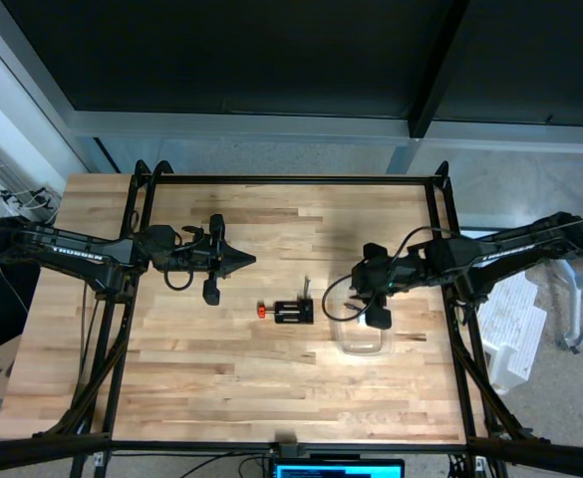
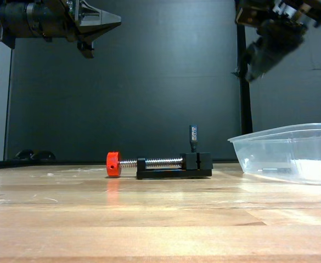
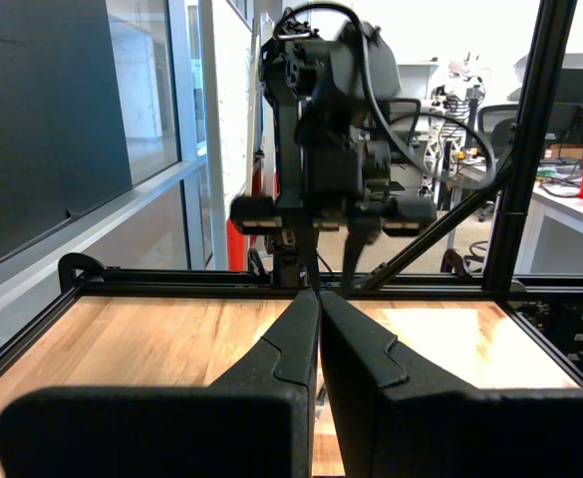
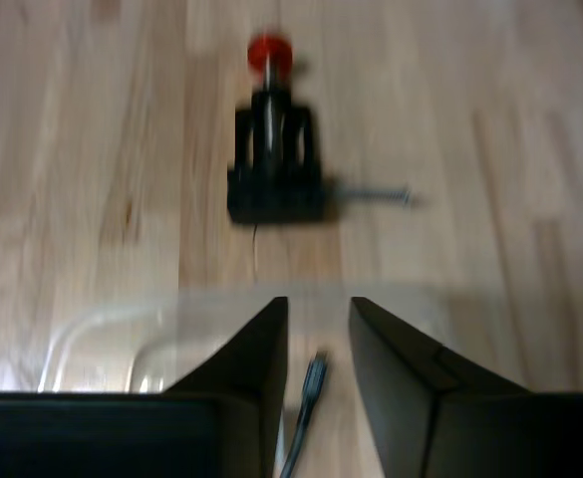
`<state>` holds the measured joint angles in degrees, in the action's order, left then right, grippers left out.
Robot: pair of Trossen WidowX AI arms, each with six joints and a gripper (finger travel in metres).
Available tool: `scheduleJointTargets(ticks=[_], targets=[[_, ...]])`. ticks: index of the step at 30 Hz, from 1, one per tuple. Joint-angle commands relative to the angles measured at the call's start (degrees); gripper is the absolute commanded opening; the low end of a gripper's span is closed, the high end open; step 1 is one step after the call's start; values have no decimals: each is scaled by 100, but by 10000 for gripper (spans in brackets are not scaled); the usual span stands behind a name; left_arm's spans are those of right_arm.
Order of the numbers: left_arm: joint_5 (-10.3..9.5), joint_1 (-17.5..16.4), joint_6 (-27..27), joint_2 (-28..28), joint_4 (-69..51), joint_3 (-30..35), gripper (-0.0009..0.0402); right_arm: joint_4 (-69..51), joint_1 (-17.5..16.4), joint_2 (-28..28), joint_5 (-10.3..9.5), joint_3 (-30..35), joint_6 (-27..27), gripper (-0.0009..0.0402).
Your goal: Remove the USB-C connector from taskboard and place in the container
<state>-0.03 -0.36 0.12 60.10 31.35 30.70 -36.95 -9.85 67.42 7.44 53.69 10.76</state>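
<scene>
Looks like the letting-go step, close to the end of the job. Up over the container (image 2: 275,156): the right gripper (image 4: 317,307), fingers apart, nothing pinched. Down in the gap between those fingers, a tiny dark oblong bit with a thin tail, most likely the USB-C connector (image 4: 315,376), touching neither finger. Seems to be inside the tub's walls. Hard to tell whether lying on the tub floor or in the air just above it.

Just beside the tub, flat on the table (image 1: 221,378): the taskboard (image 4: 274,169), with the red knob (image 2: 113,164) at the end away from the tub and a thin pin (image 2: 193,137) standing up at the end near it.

Up high over the left side of the table, well apart from all of that: the left gripper (image 3: 319,304), fingers pressed together on nothing, pointing toward the middle. Parked, by the look of it.

Next, probably: check that the plug lies inside the walls, then lift the right gripper straight up and away without bumping the light tub. No more squeezing needed, unless the plug ends up on the rim or outside.
</scene>
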Motion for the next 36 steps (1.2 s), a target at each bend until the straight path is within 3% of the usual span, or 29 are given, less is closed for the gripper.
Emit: scheduleJointTargets(ticks=[1,4,11,16,24,36], targets=[[0,-2,0,0,2,0,0,411,197,-114,-2,2,-238,29],[0,0,0,2,0,0,0,723,249,-205,-15,0,-428,-3],[0,0,0,2,0,0,0,1781,385,-505,-66,-260,-608,-2],[0,-2,0,0,0,0,0,2931,721,-599,-763,-511,-726,-1],[0,0,0,0,2,0,0,4568,1104,-605,-748,-1154,-903,0],[0,0,0,2,0,0,0,5818,1121,-774,-708,-1718,-1121,0]])
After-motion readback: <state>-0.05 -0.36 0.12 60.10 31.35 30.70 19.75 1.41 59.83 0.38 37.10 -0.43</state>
